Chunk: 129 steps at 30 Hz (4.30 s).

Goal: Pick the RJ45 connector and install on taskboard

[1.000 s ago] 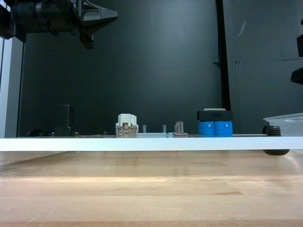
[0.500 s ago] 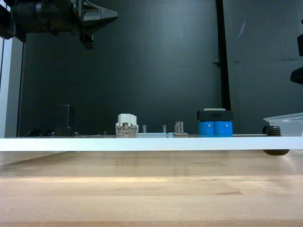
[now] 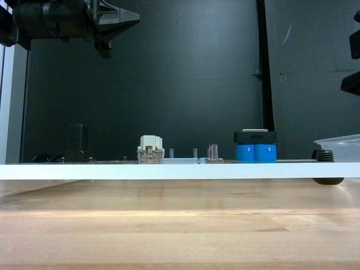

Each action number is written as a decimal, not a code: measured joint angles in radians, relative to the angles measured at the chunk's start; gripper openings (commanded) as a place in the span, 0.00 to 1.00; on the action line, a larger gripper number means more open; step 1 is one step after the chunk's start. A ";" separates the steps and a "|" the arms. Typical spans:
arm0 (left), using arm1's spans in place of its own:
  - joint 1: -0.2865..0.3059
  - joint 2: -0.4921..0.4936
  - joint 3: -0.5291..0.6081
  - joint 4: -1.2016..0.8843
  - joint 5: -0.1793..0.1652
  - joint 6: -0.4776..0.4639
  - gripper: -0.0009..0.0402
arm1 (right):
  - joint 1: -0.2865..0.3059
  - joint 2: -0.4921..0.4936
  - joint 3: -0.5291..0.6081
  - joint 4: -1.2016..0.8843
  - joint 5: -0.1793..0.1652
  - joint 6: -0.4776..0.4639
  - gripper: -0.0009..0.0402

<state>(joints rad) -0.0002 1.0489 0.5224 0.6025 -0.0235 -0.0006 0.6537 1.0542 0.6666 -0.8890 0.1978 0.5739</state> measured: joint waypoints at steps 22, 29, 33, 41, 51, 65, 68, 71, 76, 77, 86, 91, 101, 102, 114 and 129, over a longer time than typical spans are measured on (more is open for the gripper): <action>0.000 0.000 0.000 0.000 0.000 0.000 0.02 | 0.004 0.151 0.320 -0.161 -0.034 0.101 0.02; 0.000 0.000 0.000 0.000 0.000 0.000 0.02 | 0.021 0.294 0.424 -0.135 -0.034 0.132 0.02; 0.000 0.000 0.000 0.000 0.000 0.000 0.02 | 0.033 0.370 0.482 -0.121 -0.033 0.136 0.02; 0.000 0.000 0.000 0.000 0.000 0.000 0.02 | 0.053 0.481 0.566 -0.092 -0.030 0.146 0.02; 0.000 0.000 0.000 0.000 0.000 0.000 0.02 | 0.055 0.541 0.594 -0.066 -0.003 0.144 0.02; 0.000 0.000 0.000 0.000 0.000 0.000 0.02 | 0.055 0.546 0.547 0.004 0.012 0.133 0.02; 0.000 0.000 0.000 0.000 0.000 0.000 0.02 | 0.055 0.557 0.544 0.006 0.012 0.126 0.02; 0.000 0.000 0.000 0.000 0.000 0.000 0.02 | 0.055 0.566 0.541 0.005 0.011 0.124 0.02; 0.000 0.000 0.000 0.000 0.000 0.000 0.02 | 0.056 0.569 0.540 0.006 0.011 0.124 0.02; 0.000 0.000 0.000 0.000 0.000 0.000 0.02 | 0.056 0.569 0.540 0.005 0.011 0.124 0.02; 0.000 0.000 0.000 0.000 0.000 0.000 0.02 | 0.068 0.569 0.536 0.004 0.011 0.124 0.02; 0.000 0.000 0.000 0.000 0.000 0.000 0.02 | 0.073 0.569 0.532 0.004 0.011 0.124 0.02; 0.000 0.000 0.000 0.000 0.000 0.000 0.02 | 0.077 0.569 0.525 0.014 0.018 0.107 0.02; 0.000 0.000 0.000 0.000 0.000 0.000 0.02 | 0.077 0.569 0.525 0.014 0.019 0.102 0.02; 0.000 0.000 0.000 0.000 0.000 0.000 0.02 | 0.072 0.569 0.525 0.015 0.019 0.085 0.02; 0.000 0.000 0.000 0.000 0.000 0.000 0.02 | 0.064 0.573 0.523 0.021 0.016 0.063 0.02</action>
<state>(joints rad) -0.0002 1.0489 0.5224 0.6025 -0.0235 -0.0002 0.7181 1.6276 1.1896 -0.8684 0.2138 0.6373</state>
